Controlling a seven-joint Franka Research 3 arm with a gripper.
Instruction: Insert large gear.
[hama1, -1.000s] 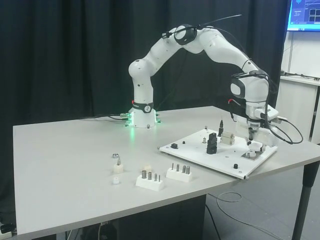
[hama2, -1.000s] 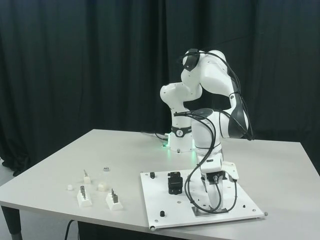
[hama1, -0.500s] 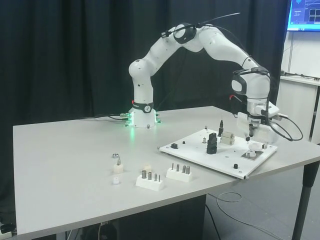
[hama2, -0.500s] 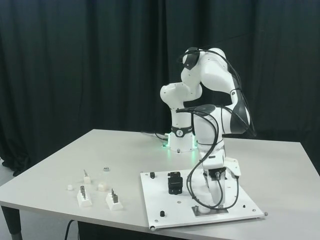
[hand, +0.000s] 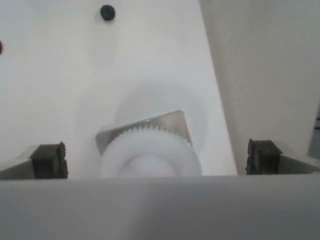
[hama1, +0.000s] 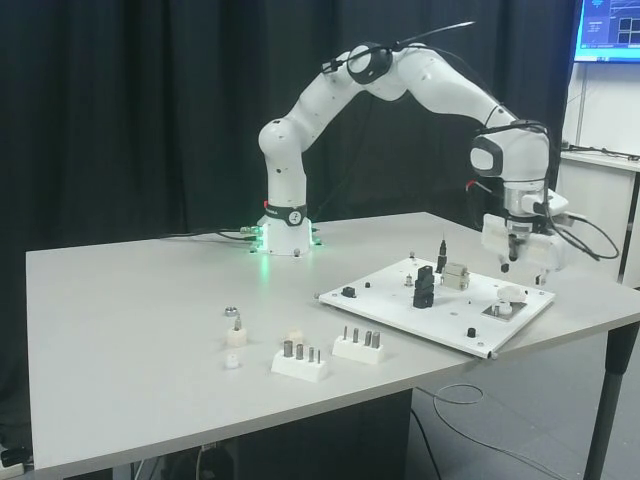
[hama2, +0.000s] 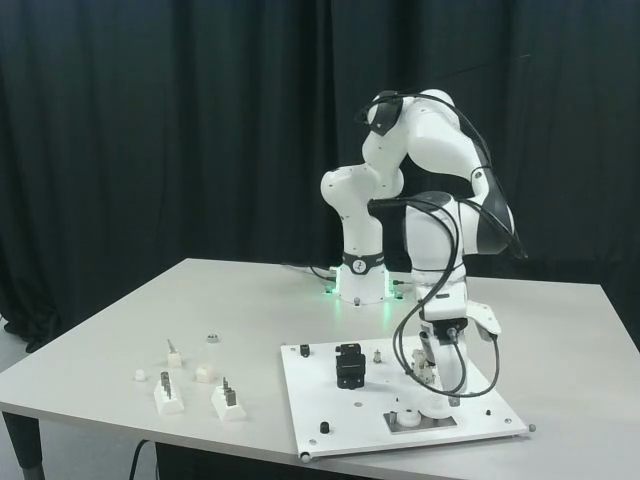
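Sitting on plate: large gear | claw apparently clear, spread

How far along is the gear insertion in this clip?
It looks essentially done. The gear sits on the grey plate of the white board, apart from the gripper, which is open with its fingers on either side and above it. Nothing is in hand. Whether the gear is fully seated cannot be told; what seems left is for the arm to retreat.

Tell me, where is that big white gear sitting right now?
The large gear sits on a small metal plate near the far corner of the white board, below the raised open gripper, which is not touching it.
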